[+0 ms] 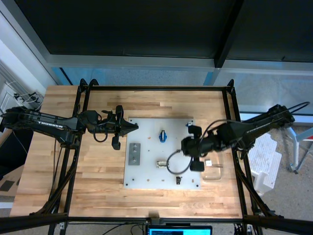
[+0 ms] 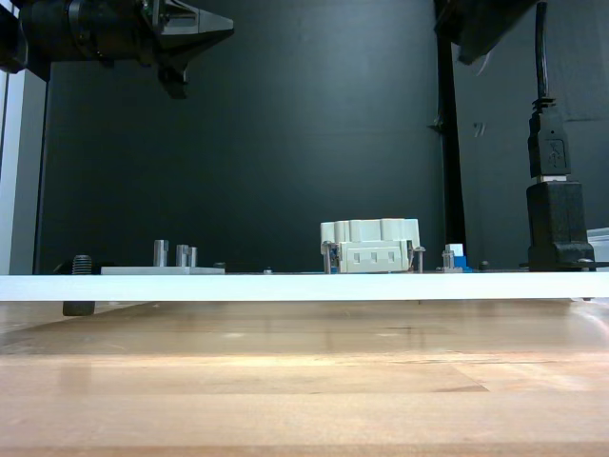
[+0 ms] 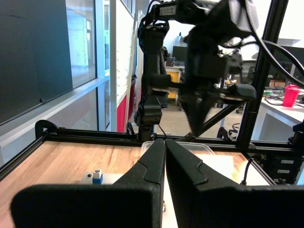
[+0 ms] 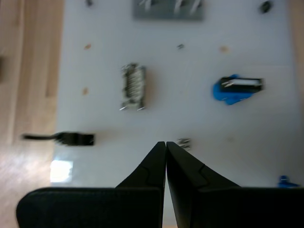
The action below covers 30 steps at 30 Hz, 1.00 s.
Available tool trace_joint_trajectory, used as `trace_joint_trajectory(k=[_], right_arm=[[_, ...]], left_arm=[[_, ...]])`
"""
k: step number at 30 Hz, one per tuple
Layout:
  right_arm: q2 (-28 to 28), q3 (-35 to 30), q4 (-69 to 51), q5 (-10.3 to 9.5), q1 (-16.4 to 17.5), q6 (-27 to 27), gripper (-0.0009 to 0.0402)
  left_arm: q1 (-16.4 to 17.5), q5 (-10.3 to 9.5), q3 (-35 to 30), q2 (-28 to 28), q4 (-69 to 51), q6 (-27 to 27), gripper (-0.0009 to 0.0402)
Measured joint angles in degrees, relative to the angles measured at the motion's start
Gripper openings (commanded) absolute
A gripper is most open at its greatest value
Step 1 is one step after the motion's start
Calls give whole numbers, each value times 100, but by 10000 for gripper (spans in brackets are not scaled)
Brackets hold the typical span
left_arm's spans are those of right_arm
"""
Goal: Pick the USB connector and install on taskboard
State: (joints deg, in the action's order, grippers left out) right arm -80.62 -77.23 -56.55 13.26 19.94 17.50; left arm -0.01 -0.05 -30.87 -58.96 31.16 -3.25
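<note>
High view, left to right. The likeliest trouble sits on the right half of the taskboard [image 1: 146, 178]. The USB connector [image 1: 179, 180] stands near the board's near-right corner. In the low view it is upright and looks seated in its socket, so the install seems done or very nearly so. Its cable [image 1: 169, 165] loops up off the board toward the right arm, and I cannot tell where it ends. If that arm pulls away with the loop caught on it, the tug could tilt the plug or drag it back out. If the plug is not fully home, a light pull would be enough. The left side holds little risk, since nothing there is near the plug.

Left arm: stretched roughly level from the left edge of the wooden surface [image 1: 63, 161]. The left end effector [image 1: 135, 127] hangs high over the board's far-left corner, clenched on nothing, with its fingertips pressed together. It is well apart from the grey metal block [image 1: 133, 153] below it.

Across the board's middle lie the blue part [image 1: 163, 136] and a pale multi-pin connector [image 1: 161, 164]. Neither is touched.

Right arm: it comes in from the right edge, bent down at the wrist so that the tool points at the board. The right end effector [image 4: 166, 143] is also clenched with nothing between its fingertips. It hovers above bare panel between the blue part and the plug, clear of both. The clear plastic tray [image 1: 216, 175] lies just beside the board's right edge, partly under the arm.
</note>
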Motion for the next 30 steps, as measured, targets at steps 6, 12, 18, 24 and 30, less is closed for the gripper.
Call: trace_joint_trajectory(k=[6,12,18,24,30], right_arm=[[411,341,809,-382,-688,-533,0],[885,1019,1996,-590,-1228,-1008,0],[1285,1799,3453,-1005,-1692,-1316,0],[1633,2474,4745,-1008,-1862,-1438,0],[1895,3121,6092,-1051,-1906,-1506,0]], left_arm=[[0,-2,0,0,0,0,0],[0,-2,0,0,0,0,0],[0,-2,0,0,0,0,0],[0,0,0,0,0,0,0],[0,-2,0,0,2,0,0]])
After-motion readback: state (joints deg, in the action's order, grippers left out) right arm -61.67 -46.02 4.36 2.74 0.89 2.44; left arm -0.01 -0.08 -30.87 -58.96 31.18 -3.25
